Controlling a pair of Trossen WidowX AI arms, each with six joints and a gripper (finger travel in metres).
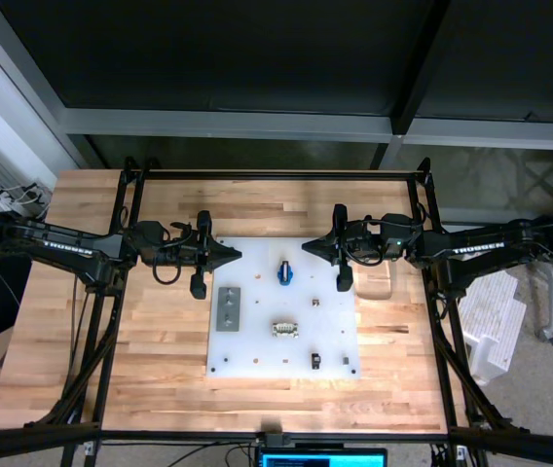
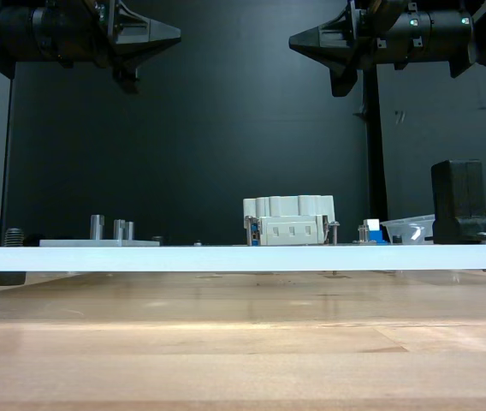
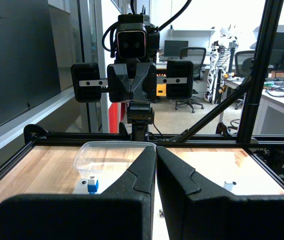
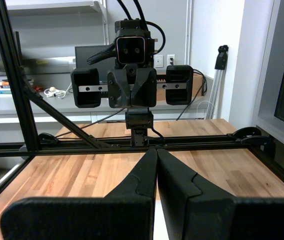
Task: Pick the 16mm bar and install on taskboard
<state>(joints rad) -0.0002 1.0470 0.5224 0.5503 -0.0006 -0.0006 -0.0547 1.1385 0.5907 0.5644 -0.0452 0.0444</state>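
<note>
Nearest lies the table (image 2: 243,342), whose wooden planks carry all items. At its centre the taskboard (image 1: 257,362) lies flat between the two arms, within reach of either.

The left pincer (image 1: 236,255) hovers well above the board's far left corner. Its fingers are pressed together and it holds nothing. The right pincer (image 1: 308,246) mirrors it over the far edge, likewise closed and empty. Both point inward, tip toward tip. This is judged a parked start pose, with the pick not yet begun.

A clear bin (image 3: 114,144) stands just beside the board on the right arm's side. On the board are a grey block (image 1: 229,309), a pale connector (image 1: 284,332) and a blue fitting (image 1: 285,273).

The 16mm bar cannot be identified in any view, so its location, heading and long axis cannot be stated. The bin is a likely place to search.
</note>
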